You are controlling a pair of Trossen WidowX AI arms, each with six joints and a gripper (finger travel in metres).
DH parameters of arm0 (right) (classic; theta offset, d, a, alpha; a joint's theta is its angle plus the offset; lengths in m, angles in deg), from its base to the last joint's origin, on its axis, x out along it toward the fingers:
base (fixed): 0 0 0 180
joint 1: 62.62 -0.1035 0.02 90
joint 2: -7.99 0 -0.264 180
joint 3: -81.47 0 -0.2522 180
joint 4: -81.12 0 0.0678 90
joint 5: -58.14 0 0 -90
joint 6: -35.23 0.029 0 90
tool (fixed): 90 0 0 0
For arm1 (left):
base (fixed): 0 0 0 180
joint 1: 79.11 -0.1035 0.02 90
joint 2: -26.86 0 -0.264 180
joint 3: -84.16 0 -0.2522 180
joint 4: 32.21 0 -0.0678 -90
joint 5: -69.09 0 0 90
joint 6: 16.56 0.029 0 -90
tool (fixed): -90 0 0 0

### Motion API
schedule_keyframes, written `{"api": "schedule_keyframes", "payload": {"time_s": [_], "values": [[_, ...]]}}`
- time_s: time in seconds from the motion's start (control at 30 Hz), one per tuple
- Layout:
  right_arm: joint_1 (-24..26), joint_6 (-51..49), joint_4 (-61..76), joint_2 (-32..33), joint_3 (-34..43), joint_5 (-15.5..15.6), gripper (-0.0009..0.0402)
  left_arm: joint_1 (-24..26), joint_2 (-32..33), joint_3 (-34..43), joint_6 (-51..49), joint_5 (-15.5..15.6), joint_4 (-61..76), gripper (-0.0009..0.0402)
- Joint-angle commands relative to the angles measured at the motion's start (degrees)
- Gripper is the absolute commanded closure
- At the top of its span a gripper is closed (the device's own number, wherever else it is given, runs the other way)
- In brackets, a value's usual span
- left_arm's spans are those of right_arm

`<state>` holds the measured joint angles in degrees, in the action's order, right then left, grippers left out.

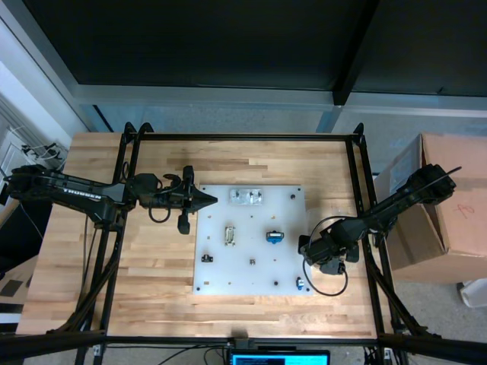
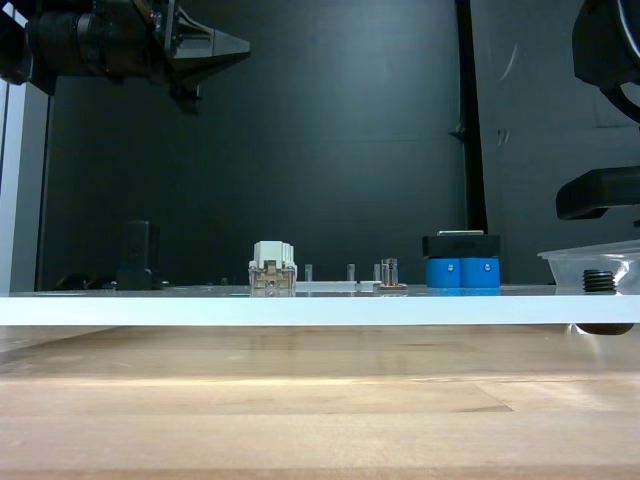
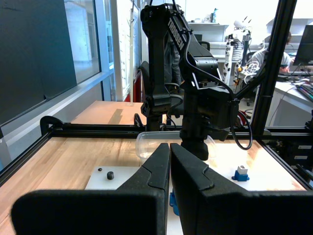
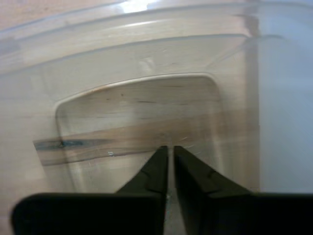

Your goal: Pick the M12 nut and place it on its threads and fasten

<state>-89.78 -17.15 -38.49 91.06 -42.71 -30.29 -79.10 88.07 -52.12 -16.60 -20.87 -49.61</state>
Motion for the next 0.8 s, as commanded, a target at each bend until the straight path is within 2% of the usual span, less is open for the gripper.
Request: {"api": "schedule_keyframes", "payload": {"time_s": [0.03, 0.47, 0.8], "values": [[0.0, 1.1, 1.9, -0.5, 1.4, 0.0, 0.0386, 0.0, 0.0, 0.0, 0.0, 0.0, 0.0, 0.0393], [0.1, 1.0, 14.7, -1.6, 14.0, 0.0, 0.0393, 0.0, 0.0, 0.0, 0.0, 0.0, 0.0, 0.0393], [0.2, 1.0, 14.7, -2.5, 13.1, 0.0, 0.0393, 0.0, 0.0, 0.0, 0.0, 0.0, 0.0, 0.0393]]}}
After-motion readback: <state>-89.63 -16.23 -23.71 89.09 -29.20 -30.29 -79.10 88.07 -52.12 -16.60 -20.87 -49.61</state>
